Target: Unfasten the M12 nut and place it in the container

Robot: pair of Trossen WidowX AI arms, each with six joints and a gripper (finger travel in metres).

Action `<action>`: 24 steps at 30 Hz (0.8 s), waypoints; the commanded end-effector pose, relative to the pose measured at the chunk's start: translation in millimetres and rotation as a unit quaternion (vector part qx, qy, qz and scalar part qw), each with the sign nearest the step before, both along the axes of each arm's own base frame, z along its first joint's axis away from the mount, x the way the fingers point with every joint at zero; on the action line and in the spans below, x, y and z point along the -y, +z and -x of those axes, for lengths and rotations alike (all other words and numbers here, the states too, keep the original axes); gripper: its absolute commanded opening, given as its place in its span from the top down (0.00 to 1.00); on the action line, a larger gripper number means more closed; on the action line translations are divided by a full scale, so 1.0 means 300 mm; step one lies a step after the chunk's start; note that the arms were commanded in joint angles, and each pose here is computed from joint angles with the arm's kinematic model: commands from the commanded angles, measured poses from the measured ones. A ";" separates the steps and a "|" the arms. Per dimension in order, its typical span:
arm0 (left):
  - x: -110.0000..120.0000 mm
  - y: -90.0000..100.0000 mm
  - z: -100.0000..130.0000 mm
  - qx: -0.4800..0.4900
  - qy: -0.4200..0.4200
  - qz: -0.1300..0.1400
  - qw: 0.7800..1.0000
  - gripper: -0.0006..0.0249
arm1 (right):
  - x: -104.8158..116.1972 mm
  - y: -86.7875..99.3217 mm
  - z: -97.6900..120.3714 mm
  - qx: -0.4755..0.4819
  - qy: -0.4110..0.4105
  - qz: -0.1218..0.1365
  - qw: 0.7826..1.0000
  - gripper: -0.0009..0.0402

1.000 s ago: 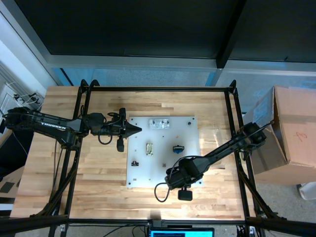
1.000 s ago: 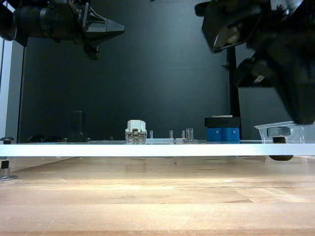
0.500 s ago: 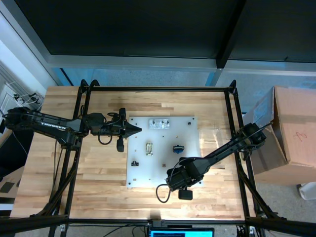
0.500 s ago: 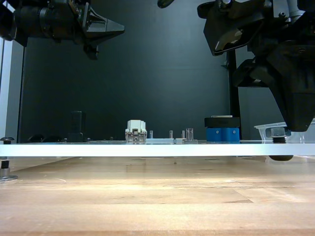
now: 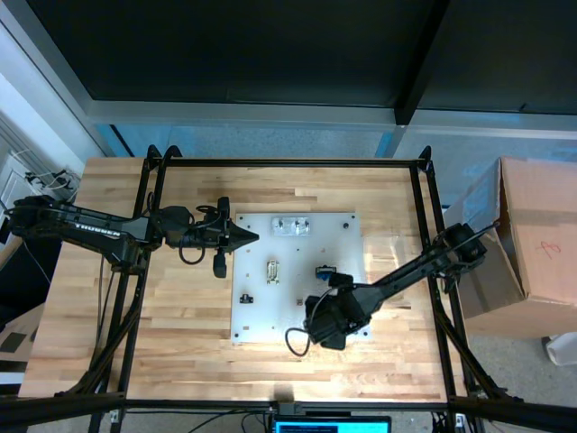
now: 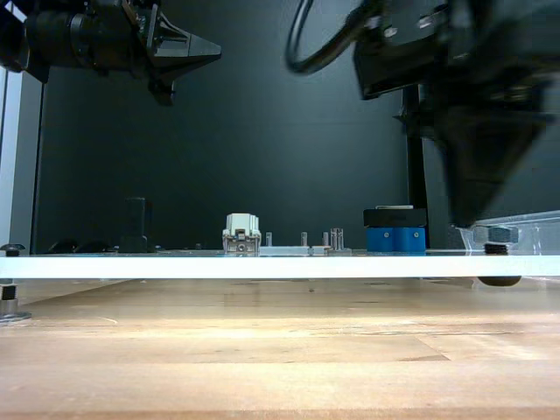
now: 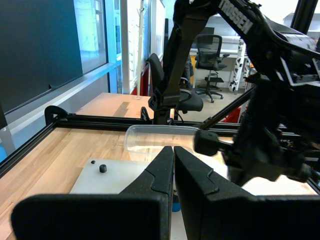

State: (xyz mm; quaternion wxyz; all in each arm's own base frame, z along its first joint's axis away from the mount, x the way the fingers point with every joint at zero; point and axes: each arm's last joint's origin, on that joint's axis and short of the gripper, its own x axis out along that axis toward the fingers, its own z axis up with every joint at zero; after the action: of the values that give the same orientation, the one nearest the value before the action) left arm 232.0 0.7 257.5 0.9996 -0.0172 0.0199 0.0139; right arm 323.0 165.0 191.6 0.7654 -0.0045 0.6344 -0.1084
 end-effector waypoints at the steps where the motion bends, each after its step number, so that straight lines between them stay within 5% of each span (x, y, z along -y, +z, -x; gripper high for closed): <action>1: 0.000 0.000 0.000 0.000 0.000 0.000 1.000 0.98 | -0.009 0.002 0.004 -0.005 0.003 -0.014 1.000 0.98; 11: 0.000 0.000 0.000 0.000 0.000 0.000 1.000 0.98 | -0.044 0.046 0.000 -0.037 0.029 -0.152 0.987 0.98; 16: 0.000 0.000 0.000 0.000 0.000 0.000 1.000 0.98 | -0.045 0.047 -0.002 -0.035 0.017 -0.158 0.987 0.98; 24: 0.000 0.000 0.000 0.000 0.000 0.000 1.000 0.97 | -0.047 0.078 -0.008 -0.028 -0.184 -0.180 0.966 0.93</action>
State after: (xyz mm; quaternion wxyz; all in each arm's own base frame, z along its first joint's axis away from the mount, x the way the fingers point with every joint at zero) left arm 232.1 0.7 257.4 0.9995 -0.0174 0.0203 0.0139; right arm 325.2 179.4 214.4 0.7085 0.2278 0.6588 -0.1103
